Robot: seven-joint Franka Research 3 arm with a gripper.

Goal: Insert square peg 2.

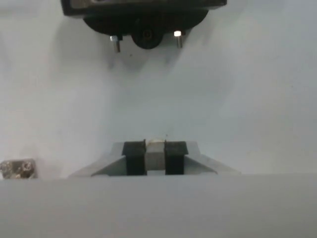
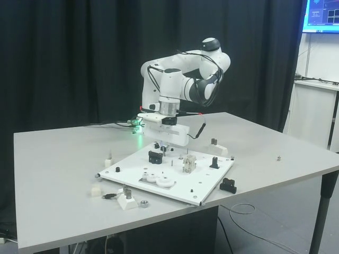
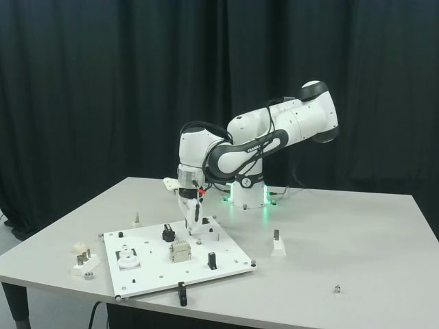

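In the wrist view my gripper (image 1: 155, 159) is shut on a small grey square peg (image 1: 155, 150), which sits upright between the two black pads (image 1: 133, 157). Below it lies the white assembly board (image 1: 223, 109). A black fixture with two screws (image 1: 144, 22) shows on the board ahead of the fingers. In the first room view the gripper (image 2: 163, 147) hangs just above the back part of the board (image 2: 212, 182), close to a black block (image 2: 155, 157). The second room view shows the gripper (image 3: 193, 229) over the board (image 3: 226, 264); the peg is too small to make out there.
On the board stand a metal block (image 2: 188, 164), white gears (image 2: 160, 181) and a black upright (image 2: 214, 162). Beside the board are a white stand with pegs (image 2: 126, 199), a white cube (image 2: 96, 191), a black clip (image 2: 228, 184), a peg holder (image 3: 276, 245) and a small bolt (image 3: 336, 288).
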